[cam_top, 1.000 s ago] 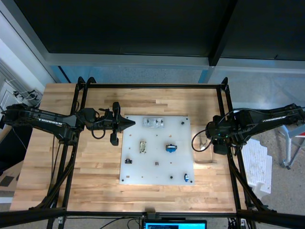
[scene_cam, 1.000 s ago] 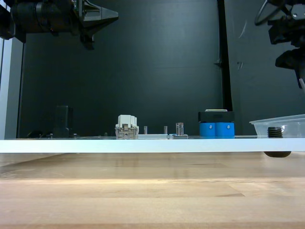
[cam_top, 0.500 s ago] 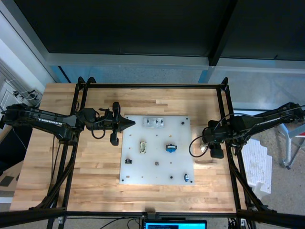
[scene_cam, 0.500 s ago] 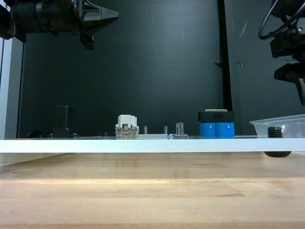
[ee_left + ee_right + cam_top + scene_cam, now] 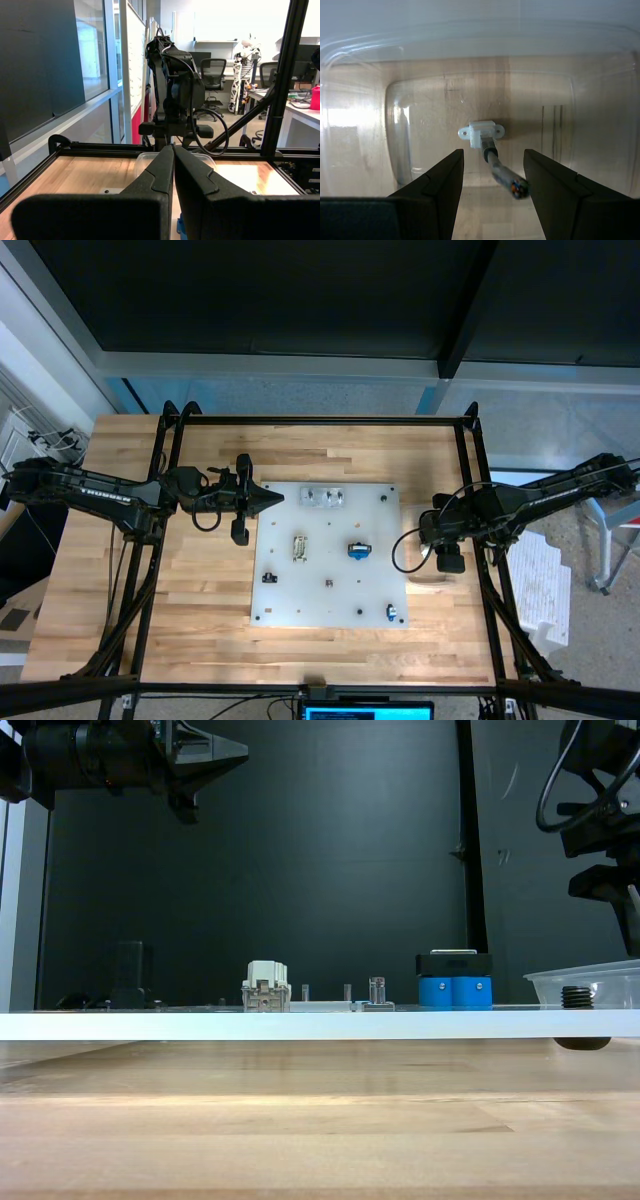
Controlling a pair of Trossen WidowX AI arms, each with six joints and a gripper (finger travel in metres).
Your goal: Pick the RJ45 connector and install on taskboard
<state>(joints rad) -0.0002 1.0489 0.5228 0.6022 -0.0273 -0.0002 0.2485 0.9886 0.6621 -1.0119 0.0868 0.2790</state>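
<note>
The left gripper (image 5: 274, 498) hung above the taskboard (image 5: 325, 608) at the board's 10 o'clock edge, pointing toward 3 o'clock. Its jaws were pressed together with nothing between them, and in the low view it sat high over the table (image 5: 190, 590). The right gripper (image 5: 492, 152) pointed straight down over a clear tray (image 5: 428, 583), which rested on the table just beside the board's 3 o'clock edge. Its jaws stood wide apart and held nothing. The RJ45 connector (image 5: 481, 132) lay on the tray floor, under the gap between the two fingers (image 5: 436, 186) and clear of both. It was a small white piece with a mounting ear on each side. A short cable stub (image 5: 501, 172) ran from it and ended in cut coloured wires. In the low view the right gripper's finger hung just above the tray's rim. On the board a pale block (image 5: 299, 547) stood near the middle, a blue fitting (image 5: 358, 550) at its 3 o'clock, and silver fittings (image 5: 325, 498) near the 12 o'clock edge.
</note>
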